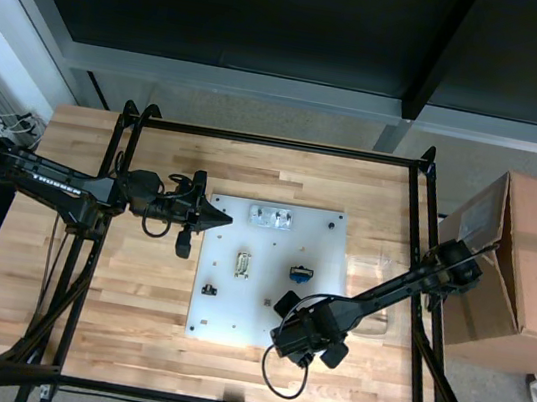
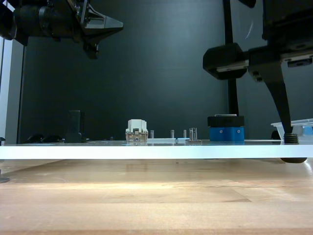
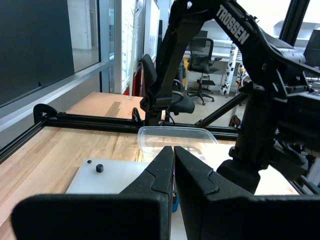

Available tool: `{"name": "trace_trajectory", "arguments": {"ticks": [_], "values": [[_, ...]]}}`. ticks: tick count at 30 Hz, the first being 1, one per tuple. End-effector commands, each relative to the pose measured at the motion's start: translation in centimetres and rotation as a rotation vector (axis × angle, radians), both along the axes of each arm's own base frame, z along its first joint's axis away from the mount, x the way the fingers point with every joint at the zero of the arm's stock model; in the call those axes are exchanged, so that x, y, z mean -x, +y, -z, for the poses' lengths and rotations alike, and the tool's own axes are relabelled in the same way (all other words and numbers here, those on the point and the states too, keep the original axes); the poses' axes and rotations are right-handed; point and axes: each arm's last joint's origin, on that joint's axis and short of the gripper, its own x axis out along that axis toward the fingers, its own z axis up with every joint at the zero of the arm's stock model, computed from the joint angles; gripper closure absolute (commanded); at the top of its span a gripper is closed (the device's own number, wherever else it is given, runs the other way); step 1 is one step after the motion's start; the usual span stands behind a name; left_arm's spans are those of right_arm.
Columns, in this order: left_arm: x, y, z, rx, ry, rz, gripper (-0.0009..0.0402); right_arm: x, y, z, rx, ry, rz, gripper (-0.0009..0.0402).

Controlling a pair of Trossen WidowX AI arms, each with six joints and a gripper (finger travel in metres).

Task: Pick the M12 nut and place it on its threads and fasten

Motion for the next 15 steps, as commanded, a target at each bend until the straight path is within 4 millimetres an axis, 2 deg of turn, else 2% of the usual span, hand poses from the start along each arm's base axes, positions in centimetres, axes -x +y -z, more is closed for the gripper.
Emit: {"name": "trace_trajectory", "arguments": {"ticks": [1,15], "values": [[-0.01,0.01,0.00,0.000,0.000,0.000,0.0393,0.01,-0.01,0.10,0.003,0.003,0.000,0.0389],[-0.01,0.01,0.00,0.000,0.000,0.000,0.0393,-0.01,-0.01,-0.01,-0.023,-0.004,0.206,0.0389]]}}
